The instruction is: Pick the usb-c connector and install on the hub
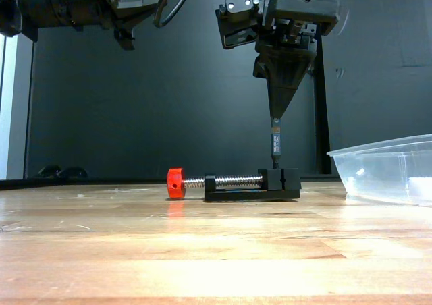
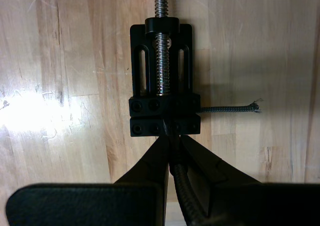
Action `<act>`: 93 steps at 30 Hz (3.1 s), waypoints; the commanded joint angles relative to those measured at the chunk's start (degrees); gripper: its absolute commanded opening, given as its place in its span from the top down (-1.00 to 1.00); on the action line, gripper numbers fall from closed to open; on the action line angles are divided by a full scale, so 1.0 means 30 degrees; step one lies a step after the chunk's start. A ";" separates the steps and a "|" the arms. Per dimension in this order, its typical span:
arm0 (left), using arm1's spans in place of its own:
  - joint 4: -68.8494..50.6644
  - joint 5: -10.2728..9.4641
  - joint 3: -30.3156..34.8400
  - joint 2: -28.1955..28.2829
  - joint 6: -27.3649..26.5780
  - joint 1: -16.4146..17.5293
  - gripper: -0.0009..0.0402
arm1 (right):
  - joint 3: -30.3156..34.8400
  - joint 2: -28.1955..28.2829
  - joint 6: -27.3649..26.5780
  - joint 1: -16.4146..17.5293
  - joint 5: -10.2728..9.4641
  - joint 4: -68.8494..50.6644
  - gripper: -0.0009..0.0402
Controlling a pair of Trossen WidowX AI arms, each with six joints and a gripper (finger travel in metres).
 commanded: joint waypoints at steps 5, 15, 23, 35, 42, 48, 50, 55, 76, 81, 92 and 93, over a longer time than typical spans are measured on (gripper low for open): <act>0.0015 0.0000 0.0007 0.0000 0.0007 0.0000 0.96 | -0.0022 0.0007 0.0000 0.0000 0.0044 0.0015 0.96; 0.0015 0.0000 0.0007 0.0007 0.0007 0.0000 0.96 | -0.0022 0.0102 -0.0044 0.0000 0.0036 0.0182 0.96; 0.0015 0.0000 0.0007 0.0000 0.0007 0.0007 0.96 | -0.0058 0.0102 -0.0036 0.0000 0.0044 0.0146 0.96; 0.0015 0.0000 0.0007 0.0000 0.0007 0.0007 0.96 | -0.0801 0.0102 -0.0066 -0.0007 0.0051 0.0787 0.96; 0.0015 0.0000 0.0007 0.0000 0.0007 0.0007 0.96 | -0.0882 0.0102 -0.0051 -0.0036 0.0044 0.0896 0.96; 0.0015 0.0000 0.0007 0.0000 0.0007 0.0007 0.96 | -0.1049 0.0102 -0.0051 -0.0036 0.0044 0.0962 0.96; 0.0015 0.0000 0.0007 0.0000 0.0007 0.0000 0.96 | -0.1049 0.0102 -0.0051 -0.0036 0.0036 0.0969 0.96; 0.0015 0.0000 0.0007 0.0007 0.0007 0.0007 0.96 | -0.0940 0.0058 -0.0029 -0.0036 0.0036 0.0947 0.96; 0.0015 0.0000 0.0007 0.0007 0.0007 0.0007 0.96 | -0.0940 -0.0845 0.0007 -0.0022 0.0036 0.0845 0.28; 0.0015 0.0000 0.0007 0.0007 0.0007 0.0000 0.96 | -0.0991 -0.1960 -0.0015 0.0000 0.0022 0.0393 0.11; 0.0015 0.0000 0.0007 0.0000 0.0007 0.0007 0.96 | -0.1523 -0.4022 -0.0073 -0.0015 0.0044 -0.0175 0.04; 0.0015 0.0000 0.0007 0.0007 0.0007 0.0000 0.96 | -0.1523 -0.4029 -0.0073 -0.0015 0.0036 -0.0189 0.04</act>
